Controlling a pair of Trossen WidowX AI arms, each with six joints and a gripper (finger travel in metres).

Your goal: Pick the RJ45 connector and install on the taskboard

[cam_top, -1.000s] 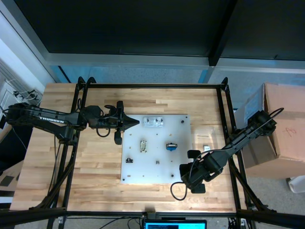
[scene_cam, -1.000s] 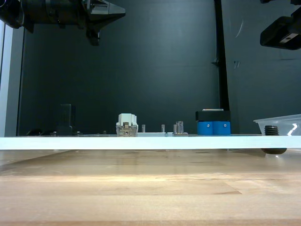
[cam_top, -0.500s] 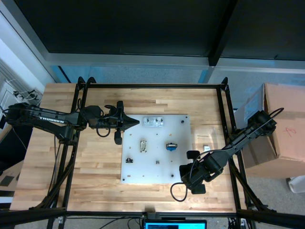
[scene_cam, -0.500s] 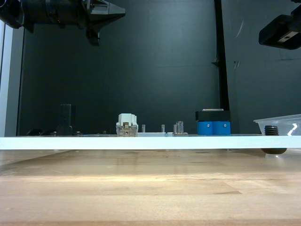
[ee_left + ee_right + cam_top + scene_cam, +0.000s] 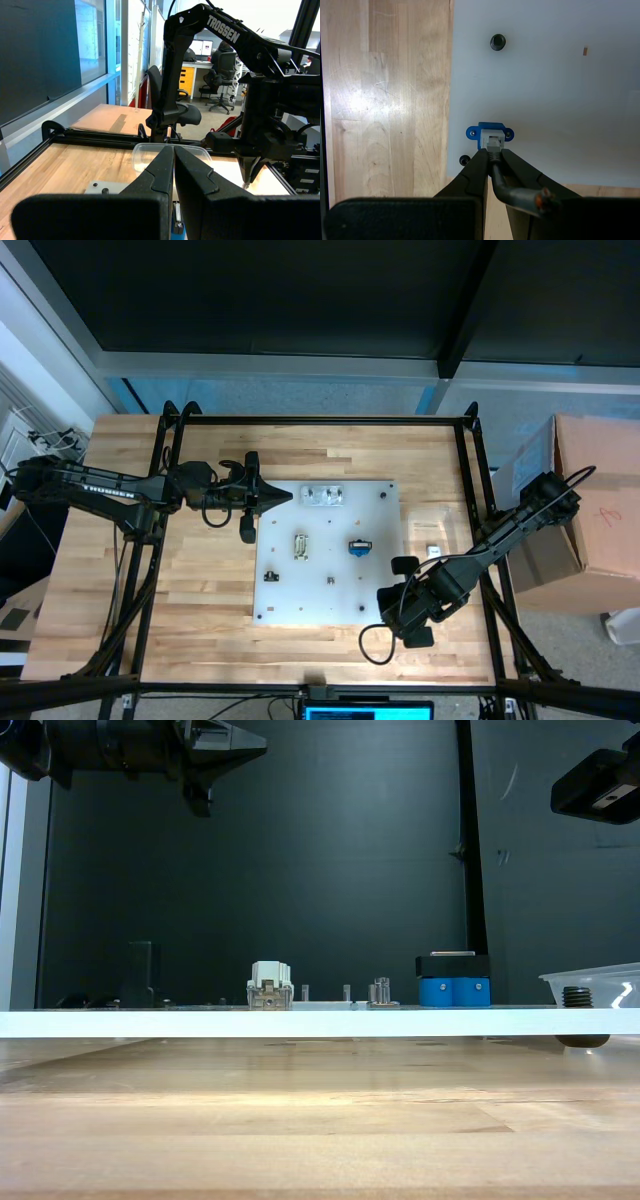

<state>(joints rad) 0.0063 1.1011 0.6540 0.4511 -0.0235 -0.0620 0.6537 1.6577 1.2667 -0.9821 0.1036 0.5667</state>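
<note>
the right gripper [image 5: 493,153] pinches the 1 rj45 connector [image 5: 493,144] high above the taskboard [image 5: 300,592], clear of the 1 blue seat [image 5: 490,133]. the left gripper [image 5: 283,496] hovers at the board's far-left corner, its 2 fingers pressed together.

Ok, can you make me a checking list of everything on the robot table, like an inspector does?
Surface: wooden table with a white task board lying on it.
Job's things: RJ45 connector held in the right gripper, high above the board, clear of the blue seat.
Clutter: clear tray beside the board's right edge, with a small black part inside.
Grippers: right gripper shut on the connector, above the board's near right part; left gripper shut, empty, high over the board's far left corner.
Cables: short stub on the connector; black loop by the right arm.
Surroundings: cardboard box right of the table; black frame around it.
</note>
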